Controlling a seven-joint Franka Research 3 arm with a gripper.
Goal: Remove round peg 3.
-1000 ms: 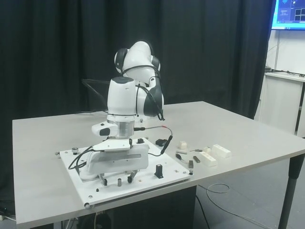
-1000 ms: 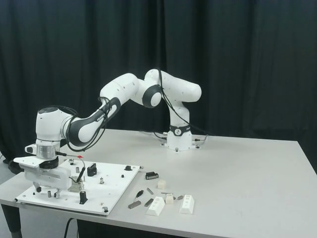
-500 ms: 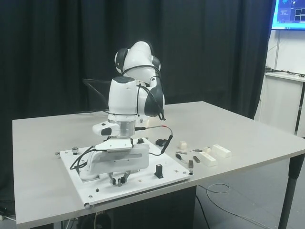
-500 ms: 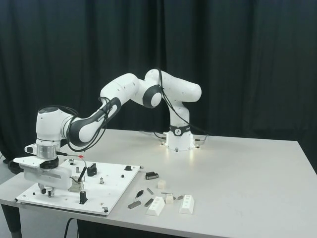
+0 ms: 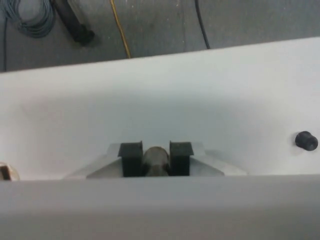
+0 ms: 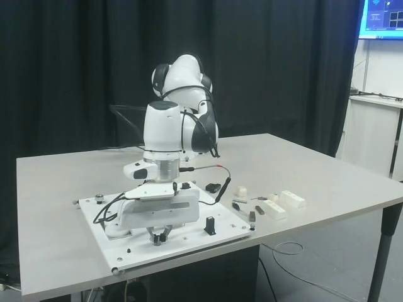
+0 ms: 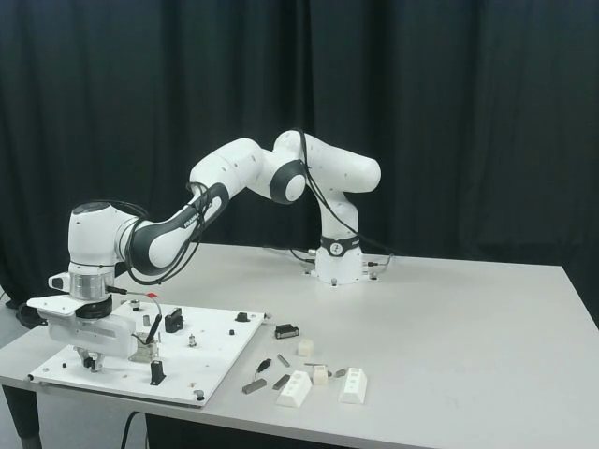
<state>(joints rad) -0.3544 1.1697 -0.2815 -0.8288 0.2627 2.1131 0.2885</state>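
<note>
In the wrist view my gripper (image 5: pixel 155 156) is shut on a short grey round peg (image 5: pixel 156 164), which stands upright between the two black fingers (image 5: pixel 130 159). Below them lies the white board (image 5: pixel 200 110). From the first room view the gripper (image 6: pixel 157 238) hangs just above the near part of the white board (image 6: pixel 192 243), under the wide white hand. The second room view has the gripper (image 7: pixel 91 361) over the left end of the board (image 7: pixel 220 363). How far the peg's lower end is from the board is hidden.
A black knob (image 5: pixel 306 140) sticks up from the board near the gripper. A black upright part (image 6: pixel 210 225) stands on the board's near right. White blocks (image 6: pixel 291 199) and small loose parts lie on the grey table (image 6: pixel 327 170) to the right. The board's front edge is close.
The fingers, spread on either side of the peg a second ago, have shut on it. The hand has since risen slightly above the board.
</note>
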